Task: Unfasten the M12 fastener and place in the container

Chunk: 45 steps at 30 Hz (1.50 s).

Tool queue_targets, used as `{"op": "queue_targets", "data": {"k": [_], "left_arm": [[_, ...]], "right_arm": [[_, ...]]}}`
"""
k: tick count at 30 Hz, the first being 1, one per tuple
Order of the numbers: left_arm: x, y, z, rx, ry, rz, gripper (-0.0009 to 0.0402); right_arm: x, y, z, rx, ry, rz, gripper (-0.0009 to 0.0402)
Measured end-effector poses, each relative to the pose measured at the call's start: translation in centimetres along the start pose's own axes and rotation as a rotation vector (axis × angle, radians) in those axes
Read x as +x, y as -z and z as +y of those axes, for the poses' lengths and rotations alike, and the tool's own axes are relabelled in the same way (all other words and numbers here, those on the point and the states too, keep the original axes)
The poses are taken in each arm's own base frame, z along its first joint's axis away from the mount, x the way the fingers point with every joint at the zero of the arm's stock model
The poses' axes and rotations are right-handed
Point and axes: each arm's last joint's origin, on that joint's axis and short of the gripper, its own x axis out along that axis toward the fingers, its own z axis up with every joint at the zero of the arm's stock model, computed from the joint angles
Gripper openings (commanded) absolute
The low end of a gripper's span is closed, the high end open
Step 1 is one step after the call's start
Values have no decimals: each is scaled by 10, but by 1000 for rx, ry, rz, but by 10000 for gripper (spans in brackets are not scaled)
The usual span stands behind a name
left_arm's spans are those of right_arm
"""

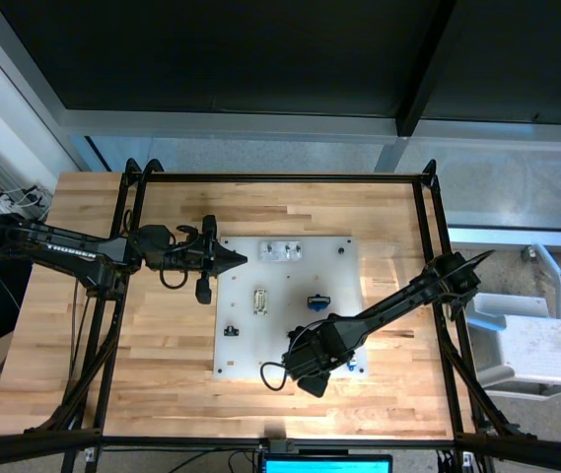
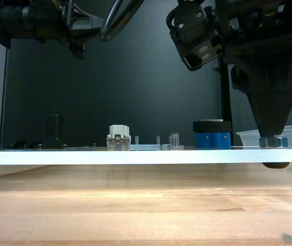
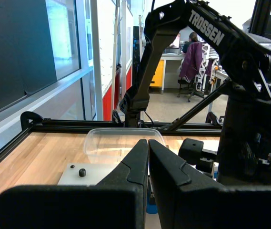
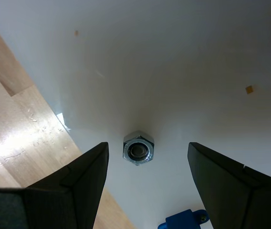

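Hovering over nut [image 4: 138,148], right hand [image 2: 271,130] spread, left hand [image 3: 148,143] closed by board [image 1: 248,353]

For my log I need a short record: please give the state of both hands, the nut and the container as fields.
left hand: shut, raised over the board's far left edge
right hand: open, straddling the nut without touching it
nut: on its stud, board's near right
container: past the board's right edge, no nut seen inside
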Motion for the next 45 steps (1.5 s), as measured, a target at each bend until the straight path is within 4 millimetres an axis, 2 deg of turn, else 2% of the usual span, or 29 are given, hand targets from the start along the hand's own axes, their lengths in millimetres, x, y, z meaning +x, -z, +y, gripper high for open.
{"op": "queue_targets", "data": {"k": [18,32,45], "left_arm": [[0,0,0,0,0,1,0],[0,0,0,0,0,1,0],[0,0,0,0,0,1,0]], "right_arm": [[8,1,-2,-6,24,-5,225],[11,0,-2,-10,7,-17,149],[11,0,-1,-10,-7,-12,50]]}}
